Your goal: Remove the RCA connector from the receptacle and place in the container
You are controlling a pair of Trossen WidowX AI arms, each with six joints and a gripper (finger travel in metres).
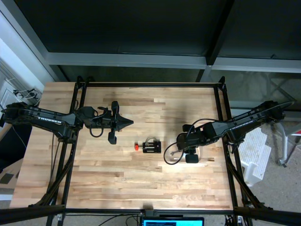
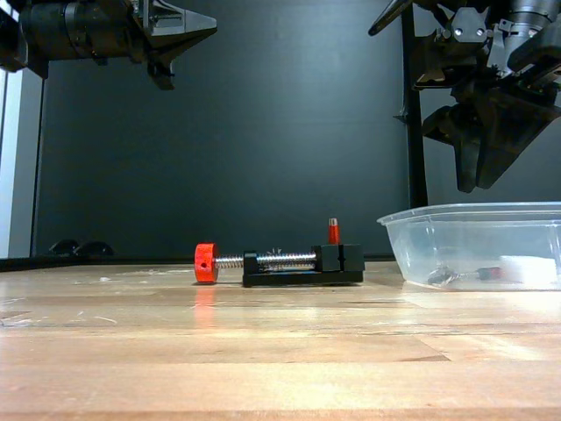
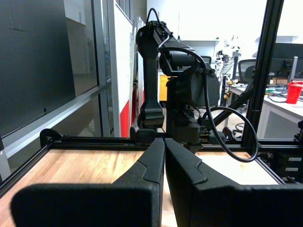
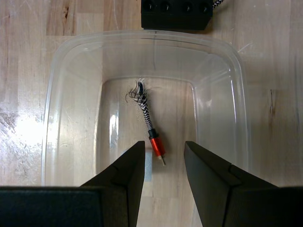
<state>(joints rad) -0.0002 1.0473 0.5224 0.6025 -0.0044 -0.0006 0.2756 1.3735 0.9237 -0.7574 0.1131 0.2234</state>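
Checking right gripper (image 2: 478, 175) first, where is it? (A)
Hanging over the container (image 4: 142, 37), above its rim, not touching it. Fingers moderately apart, nothing between them. (B)
RCA connector (image 4: 155, 143)? (A)
Lying flat on the container floor, seen from the right wrist view in the gap between the two fingers. Red sleeve, thin metal tip, short black-and-white braided stub with a frayed end. Apart from the gripper. (B)
Anything else in the tray? (A)
Small white piece (image 2: 526, 267) on the floor, low view, just beside the connector. (B)
Receptacle (image 1: 152, 147)? (A)
Black block sitting on the table (image 1: 117, 179) near its middle, just beside the container on the left-arm side, not touching it as far as the low view shows. Orange-red knob (image 2: 205, 262) on a threaded rod at the end facing away from the container. Small red post stands up from the block's top; can't tell what it is. (B)
Left gripper (image 3: 164, 146)? (A)
Held high over the table's left part, well apart from the block, pointing level toward the right arm. Fingers pressed together, holding nothing. (B)
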